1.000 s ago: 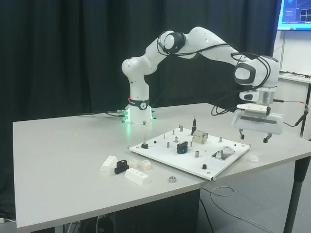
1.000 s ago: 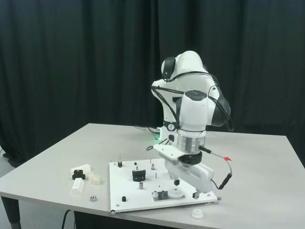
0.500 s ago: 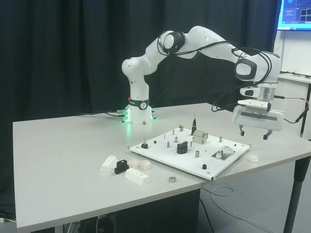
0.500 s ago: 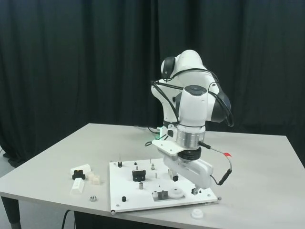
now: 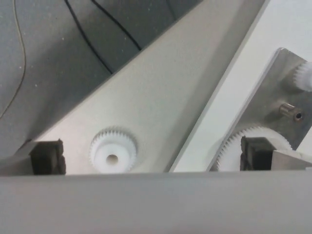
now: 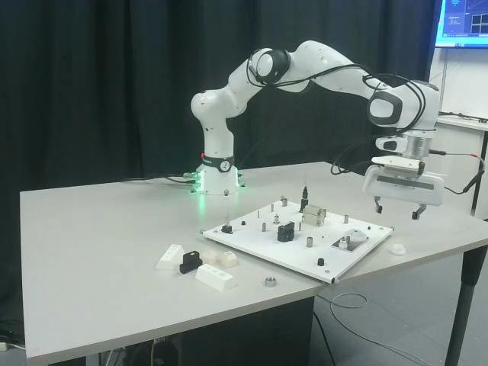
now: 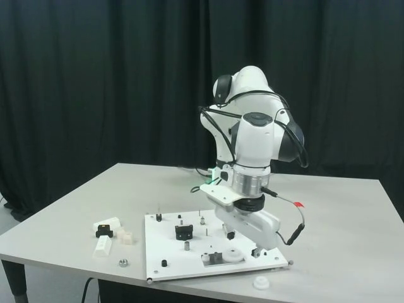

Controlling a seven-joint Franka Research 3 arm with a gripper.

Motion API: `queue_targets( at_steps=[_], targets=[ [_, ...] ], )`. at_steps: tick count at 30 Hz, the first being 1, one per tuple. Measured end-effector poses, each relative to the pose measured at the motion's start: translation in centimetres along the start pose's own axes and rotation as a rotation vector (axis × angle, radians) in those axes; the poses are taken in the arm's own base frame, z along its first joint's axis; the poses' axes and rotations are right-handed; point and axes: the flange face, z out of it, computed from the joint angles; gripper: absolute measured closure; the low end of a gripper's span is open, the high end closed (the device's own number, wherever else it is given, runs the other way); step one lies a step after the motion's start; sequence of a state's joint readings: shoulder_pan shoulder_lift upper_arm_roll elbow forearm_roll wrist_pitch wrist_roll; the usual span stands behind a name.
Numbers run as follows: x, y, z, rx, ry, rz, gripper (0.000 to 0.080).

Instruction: Remove large gear.

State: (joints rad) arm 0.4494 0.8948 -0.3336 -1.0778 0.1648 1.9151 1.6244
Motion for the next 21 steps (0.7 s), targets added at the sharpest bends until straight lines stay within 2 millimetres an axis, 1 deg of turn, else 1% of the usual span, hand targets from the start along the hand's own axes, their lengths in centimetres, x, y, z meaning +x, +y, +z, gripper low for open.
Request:
queue_targets(
  at_steps=[8,21],
  targets=[
    [0.5,0.2,0.1,-0.027,0.009,0.009,0.0003],
    [3.2,1.3,0.0,-0.13,0.052,0.116,0.0003]
  ],
)
